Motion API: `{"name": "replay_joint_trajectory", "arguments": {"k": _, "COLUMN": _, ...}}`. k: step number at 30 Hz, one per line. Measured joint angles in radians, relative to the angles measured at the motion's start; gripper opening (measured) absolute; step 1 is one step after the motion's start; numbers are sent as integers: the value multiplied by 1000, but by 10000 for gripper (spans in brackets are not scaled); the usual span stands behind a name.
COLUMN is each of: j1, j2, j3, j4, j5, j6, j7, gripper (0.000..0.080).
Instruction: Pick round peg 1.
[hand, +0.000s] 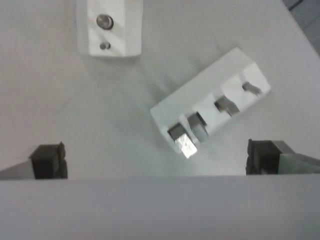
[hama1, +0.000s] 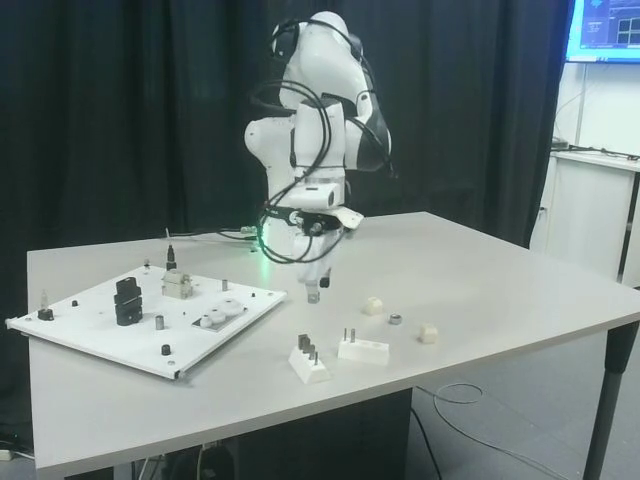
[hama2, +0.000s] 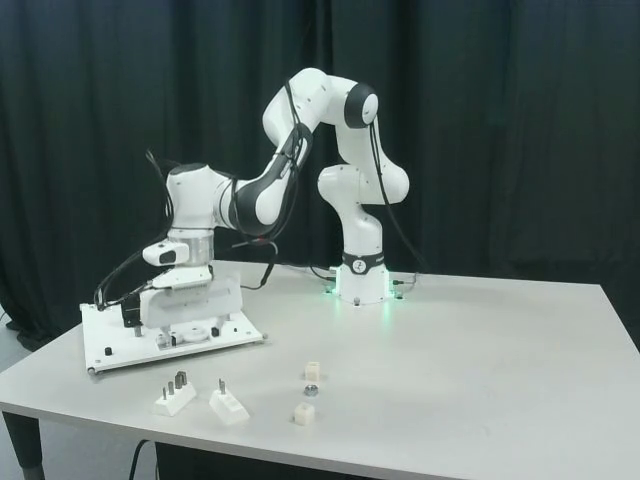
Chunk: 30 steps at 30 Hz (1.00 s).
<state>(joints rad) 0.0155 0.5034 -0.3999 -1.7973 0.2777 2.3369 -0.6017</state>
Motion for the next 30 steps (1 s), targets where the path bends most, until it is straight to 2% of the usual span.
{"name": "replay_joint_trajectory", "arguments": {"k": 9, "j1": 0, "j2": 67, "j3": 14, "j4": 52, "j5": 44, "j6": -30, "j7": 0, "gripper": 800}}
{"name": "replay_joint_trajectory", "arguments": {"k": 21, "j1": 12, "j2": 119, "j3": 43, "j4": 68, "j5": 45, "j6": -28, "j7": 0, "gripper": 800}}
{"name": "replay_joint_trajectory", "arguments": {"k": 30, "j1": 30, "j2": 146, "j3": 44, "j4": 69, "j5": 45, "j6": -25, "j7": 1, "gripper": 800}}
